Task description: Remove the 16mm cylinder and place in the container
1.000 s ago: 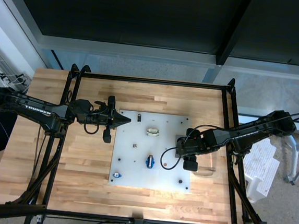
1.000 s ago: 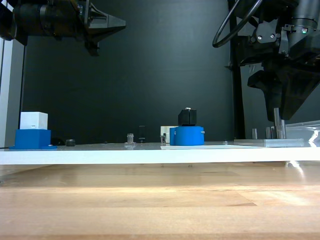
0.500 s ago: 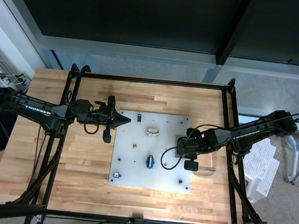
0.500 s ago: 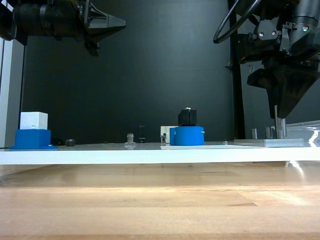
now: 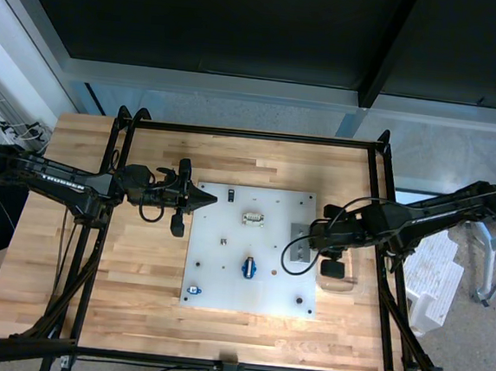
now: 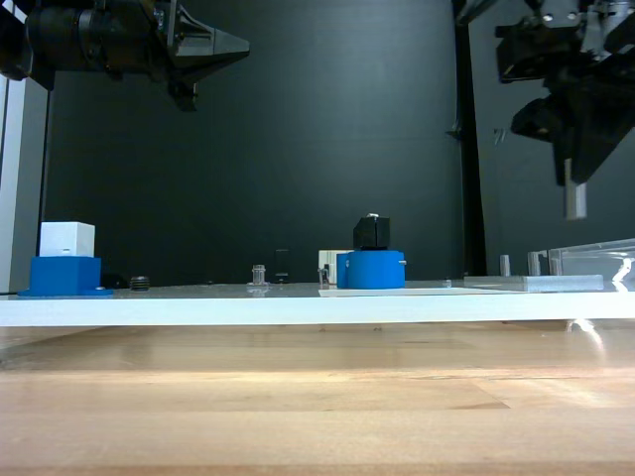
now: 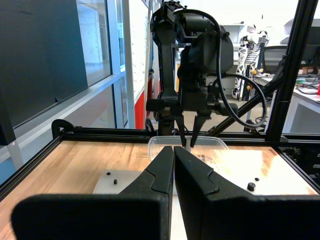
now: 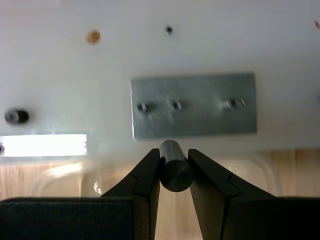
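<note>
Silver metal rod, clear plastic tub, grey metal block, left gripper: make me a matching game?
1 silver-grey metal cylinder
2 clear plastic tub
3 grey metal block
4 left gripper

A shut, raised left of the white board
B on the wooden table
C flat on the board
D aloft in the right gripper, near the board's right edge

Pairs: 1-D, 2-B, 3-C, 4-A

One cylinder [image 8: 176, 172]; one container [image 5: 348, 288]; left gripper [image 5: 212, 199]; right gripper [image 8: 174, 165]

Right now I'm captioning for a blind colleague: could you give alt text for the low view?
The right tool, high at the right, grips the 16mm cylinder upright above the clear container. The left tool hangs shut, high at the left.
</note>
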